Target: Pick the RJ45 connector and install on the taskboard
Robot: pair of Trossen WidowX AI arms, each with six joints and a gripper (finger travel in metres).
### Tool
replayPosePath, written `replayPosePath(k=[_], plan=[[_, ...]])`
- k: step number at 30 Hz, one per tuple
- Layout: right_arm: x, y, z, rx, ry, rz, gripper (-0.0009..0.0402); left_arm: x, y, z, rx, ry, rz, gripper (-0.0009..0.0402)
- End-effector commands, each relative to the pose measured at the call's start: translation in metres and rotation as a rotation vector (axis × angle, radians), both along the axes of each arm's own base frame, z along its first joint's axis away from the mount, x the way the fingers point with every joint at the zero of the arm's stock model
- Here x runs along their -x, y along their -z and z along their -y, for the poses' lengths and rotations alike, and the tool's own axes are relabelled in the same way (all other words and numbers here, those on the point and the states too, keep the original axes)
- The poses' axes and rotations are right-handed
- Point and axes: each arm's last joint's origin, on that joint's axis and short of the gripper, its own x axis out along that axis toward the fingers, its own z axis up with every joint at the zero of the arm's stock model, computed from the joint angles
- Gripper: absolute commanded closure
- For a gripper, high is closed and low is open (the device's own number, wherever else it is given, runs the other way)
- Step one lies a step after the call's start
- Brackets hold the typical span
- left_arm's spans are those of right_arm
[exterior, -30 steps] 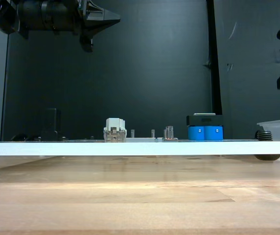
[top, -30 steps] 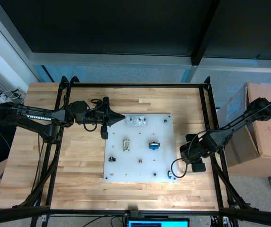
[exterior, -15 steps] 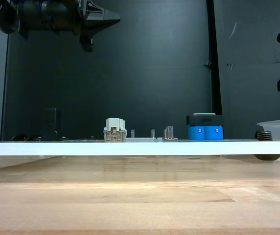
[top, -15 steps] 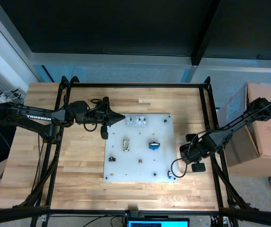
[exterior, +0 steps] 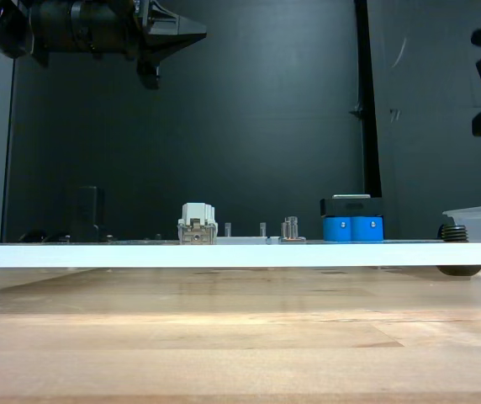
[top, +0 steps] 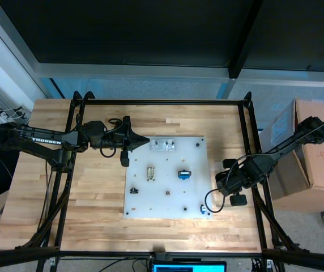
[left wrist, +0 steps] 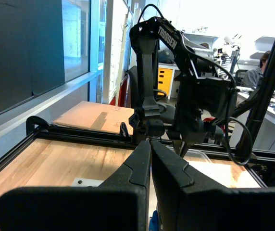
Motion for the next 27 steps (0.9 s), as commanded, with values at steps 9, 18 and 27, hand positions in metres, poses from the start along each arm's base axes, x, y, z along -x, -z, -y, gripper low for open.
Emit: replayPosePath(k=[9, 18, 27], plan=[[-0.012, -0.026, -0.008, -0.028, 0.004, 0.057, 0.0393, 0.0, 0.0, 0.0, 0.0, 0.0, 0.0, 0.0393], [-0.038, -0.032, -0.024, -0.01, 0.003, 0.064, 0.0393, 0.0, 0.0, 0.0, 0.0, 0.0, 0.0, 0.0393], [-0.068, -0.034, -0.043, -0.006, 0.003, 0.06, 0.039, 0.0, 0.0, 0.0, 0.0, 0.0, 0.0, 0.0393]])
